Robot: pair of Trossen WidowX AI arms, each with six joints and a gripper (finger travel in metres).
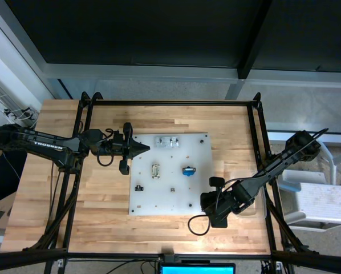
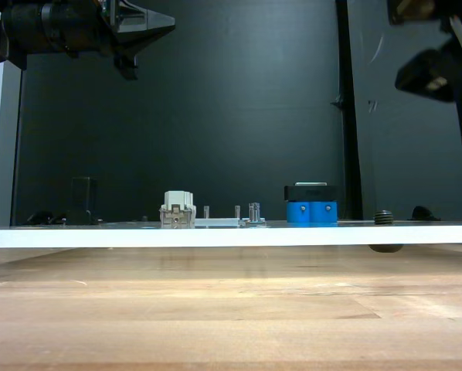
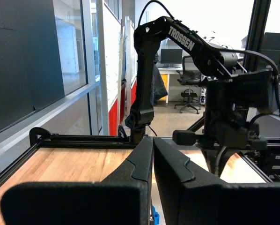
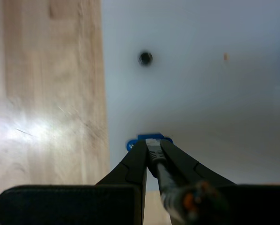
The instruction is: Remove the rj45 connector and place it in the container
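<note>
In the right wrist view my right gripper (image 4: 151, 144) is shut on the rj45 connector (image 4: 153, 151), a clear plug whose cable (image 4: 180, 199) runs back between the fingers. A blue mount (image 4: 148, 137) on the white board shows just past the fingertips. From above, the right gripper (image 1: 208, 204) hangs over the board's near right corner, and the cable loops onto the table (image 1: 198, 226). The container (image 1: 263, 208), a clear tub, sits right of the board and is partly hidden by the right arm. My left gripper (image 1: 146, 148) is shut on nothing, high over the board's left edge.
The white board (image 1: 170, 188) carries a grey connector (image 1: 155, 170), a blue block (image 1: 189, 170), a clear part (image 1: 166, 140) and small pegs. A black frame (image 1: 256, 148) runs around the table. At table height the right arm (image 2: 436, 69) stays well above the board.
</note>
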